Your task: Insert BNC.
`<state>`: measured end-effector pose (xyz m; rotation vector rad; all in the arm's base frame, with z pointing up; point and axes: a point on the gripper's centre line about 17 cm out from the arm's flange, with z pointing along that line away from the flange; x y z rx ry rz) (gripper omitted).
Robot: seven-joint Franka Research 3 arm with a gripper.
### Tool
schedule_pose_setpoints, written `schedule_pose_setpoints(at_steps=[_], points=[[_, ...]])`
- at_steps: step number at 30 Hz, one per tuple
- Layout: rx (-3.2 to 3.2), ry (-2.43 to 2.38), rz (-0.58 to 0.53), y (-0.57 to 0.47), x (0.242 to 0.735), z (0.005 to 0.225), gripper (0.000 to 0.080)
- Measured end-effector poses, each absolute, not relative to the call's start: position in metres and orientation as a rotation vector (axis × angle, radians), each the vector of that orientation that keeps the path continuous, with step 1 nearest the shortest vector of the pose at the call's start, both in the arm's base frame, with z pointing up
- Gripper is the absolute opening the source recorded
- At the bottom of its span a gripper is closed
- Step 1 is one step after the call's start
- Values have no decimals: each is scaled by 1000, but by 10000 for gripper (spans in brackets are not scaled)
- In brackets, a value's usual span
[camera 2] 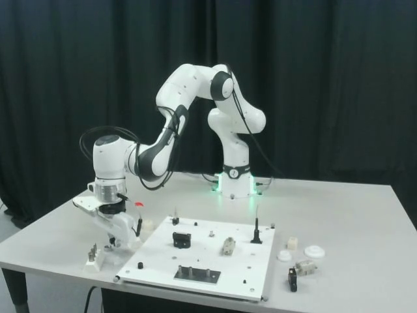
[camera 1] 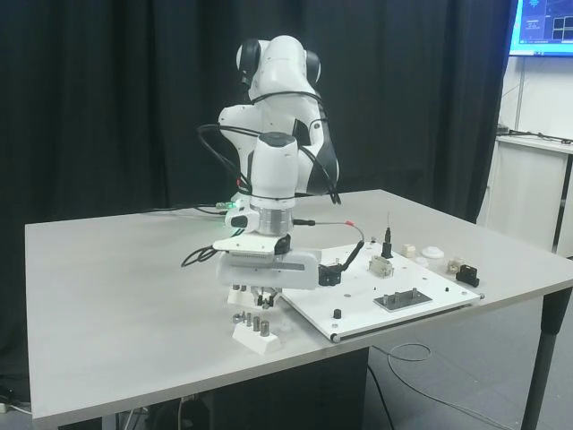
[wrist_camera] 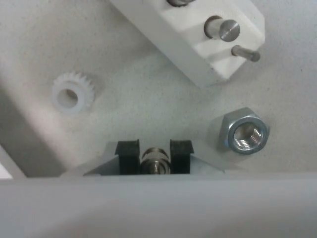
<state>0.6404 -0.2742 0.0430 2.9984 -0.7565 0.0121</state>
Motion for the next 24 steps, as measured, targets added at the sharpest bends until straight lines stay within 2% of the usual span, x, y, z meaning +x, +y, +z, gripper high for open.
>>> schedule_pose_setpoints(at_steps=[24], points=[[2995,-758,19,-277,642,46,126]])
